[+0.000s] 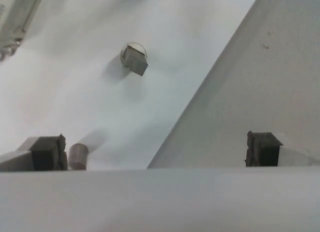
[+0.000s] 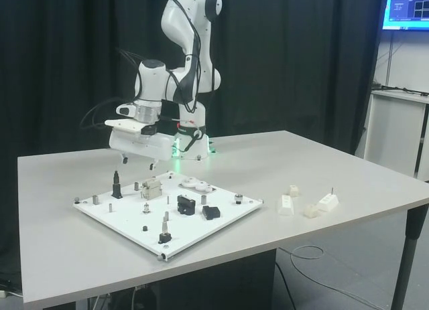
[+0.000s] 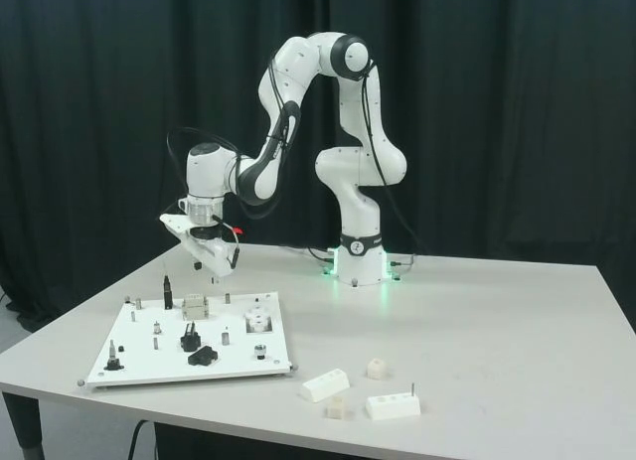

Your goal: Pick round peg 1.

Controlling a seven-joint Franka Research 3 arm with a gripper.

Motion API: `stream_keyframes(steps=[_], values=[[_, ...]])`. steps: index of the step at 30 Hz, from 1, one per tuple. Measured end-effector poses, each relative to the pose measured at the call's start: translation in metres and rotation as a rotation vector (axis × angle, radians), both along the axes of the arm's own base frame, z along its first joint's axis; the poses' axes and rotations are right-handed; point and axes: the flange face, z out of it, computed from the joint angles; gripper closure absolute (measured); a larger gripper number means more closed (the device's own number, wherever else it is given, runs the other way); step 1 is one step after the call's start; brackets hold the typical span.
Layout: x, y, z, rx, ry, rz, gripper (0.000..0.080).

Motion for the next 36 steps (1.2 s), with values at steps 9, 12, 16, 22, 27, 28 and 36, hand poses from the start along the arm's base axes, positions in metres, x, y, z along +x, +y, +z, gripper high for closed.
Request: stream_keyframes(steps=[9,12,16,22,27,28,36], values=[[0.0012,0.0,0.0069,0.005,-0.016,0.006,0.0003],[0.0013,-0.0001,0.0081,0.005,-0.018,0.006,0.0003],[0.0014,-0.0003,0.0089,0.004,-0.019,0.008,0.0003],[0.0014,0.0,0.0094,0.005,-0.01,0.04,0.0003],[0.0007,0.0002,0.0098,0.01,-0.006,0.044,0.0003],[0.0005,0.0002,0.0098,0.011,-0.004,0.044,0.0003],[-0.0004,-0.0006,0.01,0.014,-0.001,0.041,0.0003]])
